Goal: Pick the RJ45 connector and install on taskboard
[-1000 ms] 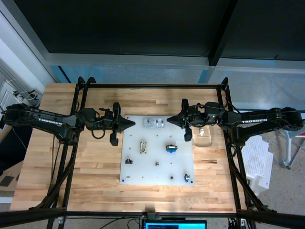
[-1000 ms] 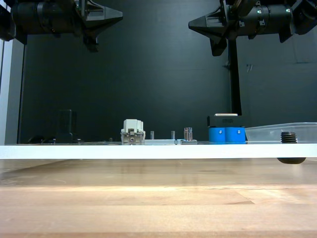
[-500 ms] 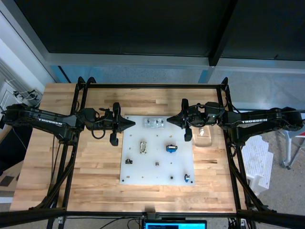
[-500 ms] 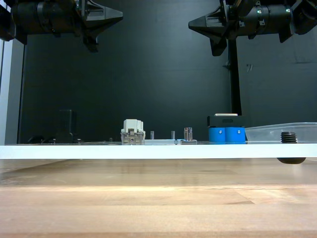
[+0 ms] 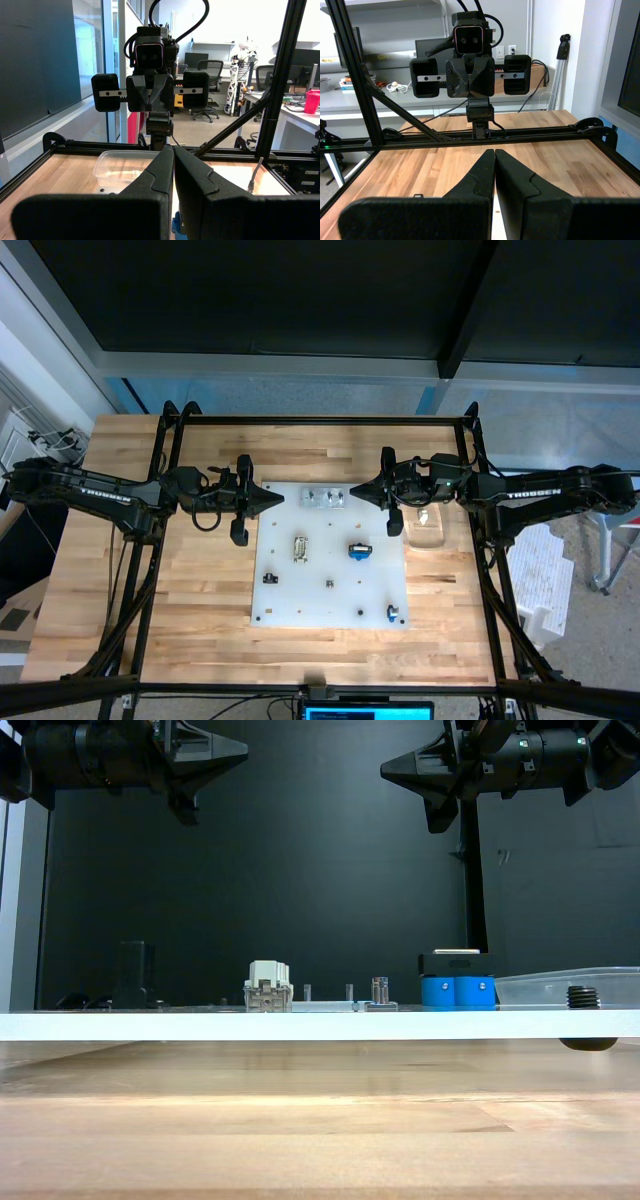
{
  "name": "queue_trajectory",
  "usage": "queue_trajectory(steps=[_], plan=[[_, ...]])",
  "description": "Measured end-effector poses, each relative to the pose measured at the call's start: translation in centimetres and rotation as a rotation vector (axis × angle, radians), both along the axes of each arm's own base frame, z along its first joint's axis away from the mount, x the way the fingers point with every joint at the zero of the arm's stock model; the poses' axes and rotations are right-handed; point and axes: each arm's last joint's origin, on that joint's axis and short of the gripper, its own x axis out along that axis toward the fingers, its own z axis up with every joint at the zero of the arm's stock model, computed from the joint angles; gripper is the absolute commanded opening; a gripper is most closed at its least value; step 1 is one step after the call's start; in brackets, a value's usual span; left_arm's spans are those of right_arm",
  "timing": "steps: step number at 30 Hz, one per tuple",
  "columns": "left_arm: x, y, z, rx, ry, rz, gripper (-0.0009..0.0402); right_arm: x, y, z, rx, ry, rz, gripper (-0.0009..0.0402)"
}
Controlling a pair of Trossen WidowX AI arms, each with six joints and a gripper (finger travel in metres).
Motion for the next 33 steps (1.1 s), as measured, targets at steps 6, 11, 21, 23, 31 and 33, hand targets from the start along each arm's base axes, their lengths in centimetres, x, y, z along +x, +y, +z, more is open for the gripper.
queue_trajectory(steps=[6, 11, 21, 23, 31, 33], plan=[[0.0, -0.01, 0.0, 0.0, 0.0, 0.0, 0.0, 0.0, 0.01, 0.36, -0.003, -0.038, 0.001, 0.0], [0.0, 0.0, 0.0, 0.0, 0.0, 0.0, 0.0, -0.02, 0.01, 0.72, -0.007, -0.076, 0.0, 0.0], [0.0, 0.0, 0.0, 0.0, 0.0, 0.0, 0.0, -0.02, -0.02, 0.74, -0.007, -0.078, -0.009, 0.0], [0.0, 0.0, 0.02, 0.0, -0.001, 0.0, 0.0, -0.02, -0.02, 0.74, -0.007, -0.078, -0.008, 0.0], [0.0, 0.0, 0.01, 0.0, 0.0, 0.0, 0.0, -0.01, -0.02, 0.55, -0.01, -0.058, -0.008, 0.0], [0.0, 0.0, 0.0, 0.0, 0.0, 0.0, 0.0, -0.01, -0.02, 0.55, -0.01, -0.058, -0.008, 0.0]])
